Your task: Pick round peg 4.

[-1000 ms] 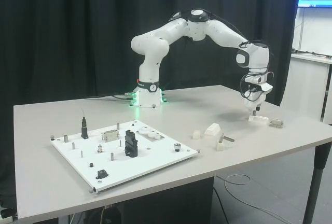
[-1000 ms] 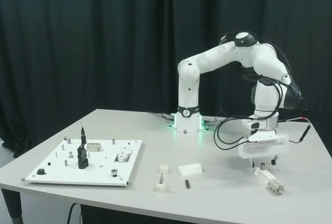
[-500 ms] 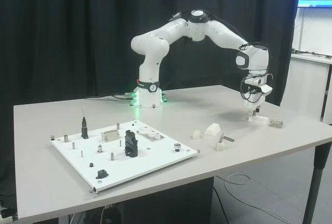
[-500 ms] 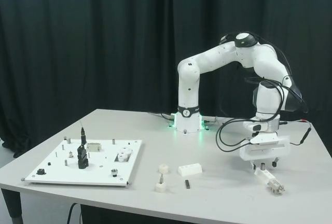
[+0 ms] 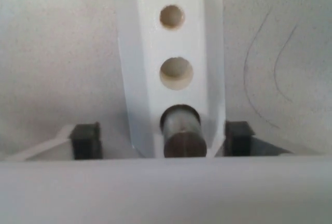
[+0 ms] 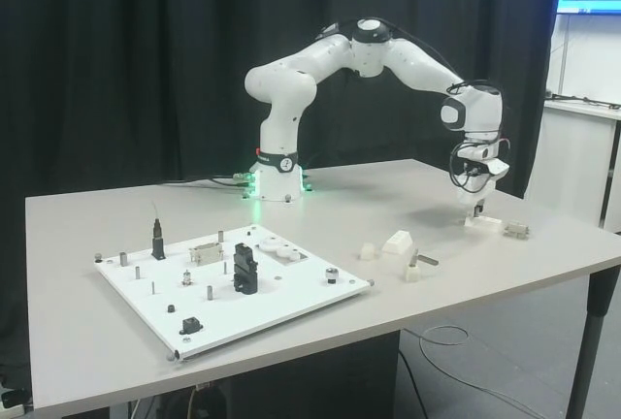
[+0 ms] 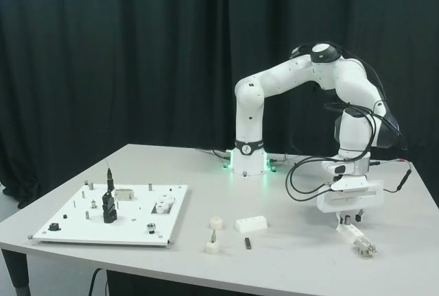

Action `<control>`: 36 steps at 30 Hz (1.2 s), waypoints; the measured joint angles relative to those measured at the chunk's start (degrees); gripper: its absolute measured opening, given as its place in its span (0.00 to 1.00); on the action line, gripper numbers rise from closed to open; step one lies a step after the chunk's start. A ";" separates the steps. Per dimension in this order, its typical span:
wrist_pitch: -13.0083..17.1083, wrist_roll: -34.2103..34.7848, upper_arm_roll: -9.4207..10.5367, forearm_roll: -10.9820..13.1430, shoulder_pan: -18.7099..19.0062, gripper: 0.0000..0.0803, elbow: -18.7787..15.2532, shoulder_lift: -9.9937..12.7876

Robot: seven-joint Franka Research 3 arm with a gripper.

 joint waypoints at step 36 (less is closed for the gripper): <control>-5.08 1.30 -6.37 -0.82 0.67 0.19 -0.05 -0.22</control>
